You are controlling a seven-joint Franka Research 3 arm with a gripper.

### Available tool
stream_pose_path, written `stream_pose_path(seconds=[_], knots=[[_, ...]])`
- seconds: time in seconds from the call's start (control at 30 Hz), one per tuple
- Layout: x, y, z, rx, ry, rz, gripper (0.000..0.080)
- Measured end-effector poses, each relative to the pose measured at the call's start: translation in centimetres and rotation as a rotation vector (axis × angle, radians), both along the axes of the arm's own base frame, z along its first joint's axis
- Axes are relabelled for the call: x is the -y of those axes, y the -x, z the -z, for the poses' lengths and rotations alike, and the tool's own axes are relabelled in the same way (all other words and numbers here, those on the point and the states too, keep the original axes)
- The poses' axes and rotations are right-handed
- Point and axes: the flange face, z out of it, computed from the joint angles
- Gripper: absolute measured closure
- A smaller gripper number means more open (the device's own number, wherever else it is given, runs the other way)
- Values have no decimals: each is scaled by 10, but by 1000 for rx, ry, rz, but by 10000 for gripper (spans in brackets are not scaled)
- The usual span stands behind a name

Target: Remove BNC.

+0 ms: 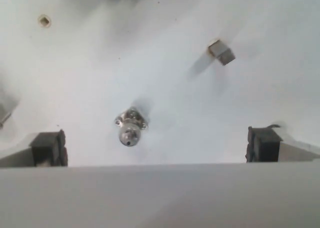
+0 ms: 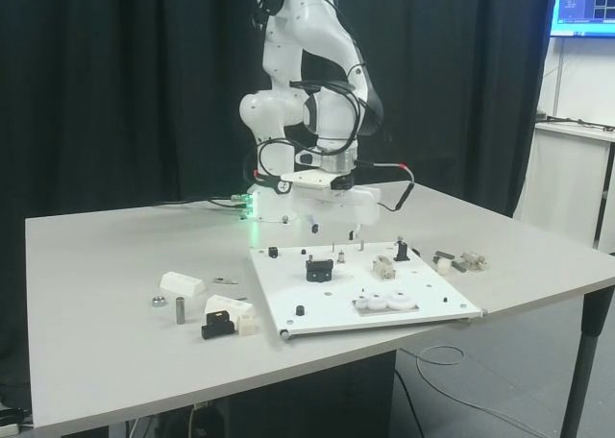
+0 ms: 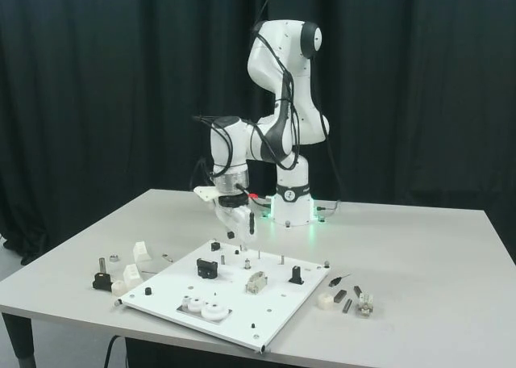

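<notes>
The gripper [image 1: 155, 145] hangs above the white board [image 1: 180, 93] with its two black fingertips [image 1: 49, 148] spread wide and holding nothing. The BNC connector [image 1: 130, 128] stands upright on the board, below and between the fingertips and touching neither. A small grey block [image 1: 221, 52] sits on the board well apart from it

Black curtains [image 3: 97, 85] hanging behind the grey desk [image 2: 86, 265], wall to wall. At three o'clock of the first room view, a white cabinet [image 2: 567, 174] (lit screen [image 2: 583, 6] above it). Grey floor [image 2: 500, 400] below.
</notes>
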Motion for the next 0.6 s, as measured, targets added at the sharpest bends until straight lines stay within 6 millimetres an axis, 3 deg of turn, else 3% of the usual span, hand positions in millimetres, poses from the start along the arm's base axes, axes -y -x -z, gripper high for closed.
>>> stream_pose_path(seconds=[0.6], knots=[[-13, 6, 19, 61, -14, 99, 3]])
